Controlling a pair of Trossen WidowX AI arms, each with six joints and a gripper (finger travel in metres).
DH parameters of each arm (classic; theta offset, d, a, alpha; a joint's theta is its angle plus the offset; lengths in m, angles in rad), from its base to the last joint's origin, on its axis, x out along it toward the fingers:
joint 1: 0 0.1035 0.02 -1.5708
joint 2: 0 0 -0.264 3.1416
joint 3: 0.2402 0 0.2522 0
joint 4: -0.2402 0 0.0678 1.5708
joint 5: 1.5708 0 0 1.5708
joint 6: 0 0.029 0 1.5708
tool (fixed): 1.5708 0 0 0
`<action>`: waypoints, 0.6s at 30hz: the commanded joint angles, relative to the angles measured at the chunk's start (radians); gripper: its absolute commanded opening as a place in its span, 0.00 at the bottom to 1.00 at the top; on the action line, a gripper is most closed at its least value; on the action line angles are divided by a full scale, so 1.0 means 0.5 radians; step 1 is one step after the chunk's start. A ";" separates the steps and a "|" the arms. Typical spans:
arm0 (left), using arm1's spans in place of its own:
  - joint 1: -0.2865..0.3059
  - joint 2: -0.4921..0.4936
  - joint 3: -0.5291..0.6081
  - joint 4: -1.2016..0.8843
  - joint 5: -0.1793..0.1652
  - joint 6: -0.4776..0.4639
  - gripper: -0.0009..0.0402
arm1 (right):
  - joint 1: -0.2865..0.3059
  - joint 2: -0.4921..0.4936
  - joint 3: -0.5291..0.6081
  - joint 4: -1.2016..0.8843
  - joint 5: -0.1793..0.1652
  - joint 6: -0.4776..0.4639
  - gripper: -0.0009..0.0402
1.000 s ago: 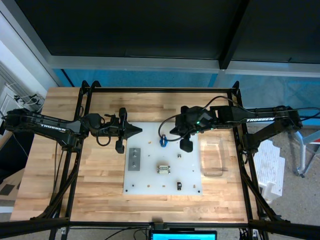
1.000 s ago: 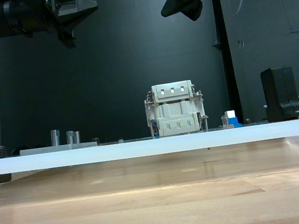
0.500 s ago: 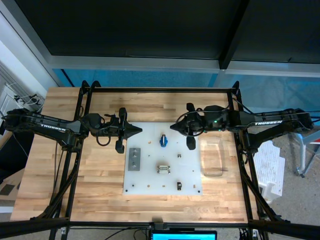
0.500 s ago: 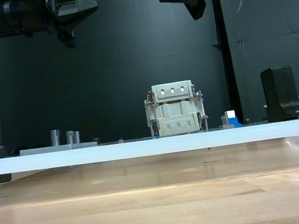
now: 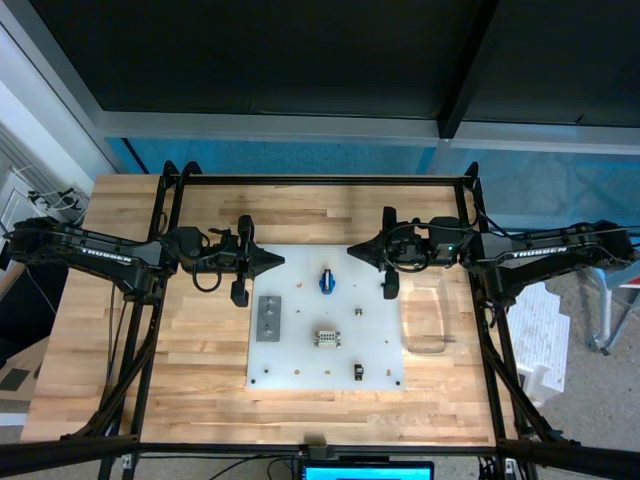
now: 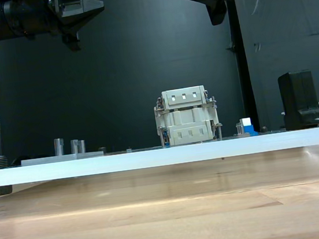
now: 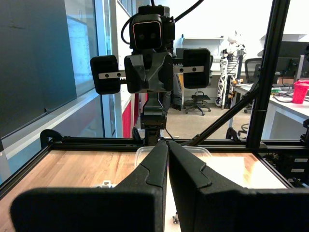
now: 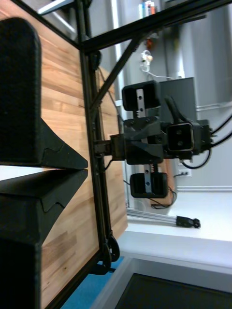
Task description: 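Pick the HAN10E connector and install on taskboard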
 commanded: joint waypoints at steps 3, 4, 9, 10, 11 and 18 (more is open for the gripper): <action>0.001 0.001 0.000 0.001 0.000 0.000 0.02 | -0.002 -0.021 -0.085 0.066 -0.021 0.021 0.02; 0.000 0.001 0.000 0.001 0.000 0.000 0.02 | -0.002 -0.021 -0.092 0.067 -0.022 0.028 0.02; 0.000 0.001 0.000 0.001 0.000 0.000 0.02 | -0.002 -0.032 -0.119 0.140 -0.069 0.034 0.02; 0.000 0.001 0.000 0.001 0.000 0.000 0.02 | -0.002 -0.032 -0.121 0.152 -0.069 0.033 0.02; 0.000 0.001 0.000 0.001 0.000 0.000 0.02 | -0.002 -0.032 -0.124 0.156 -0.069 0.032 0.02; 0.000 0.001 0.000 0.000 0.000 0.000 0.02 | -0.002 -0.026 -0.186 0.241 -0.068 0.043 0.02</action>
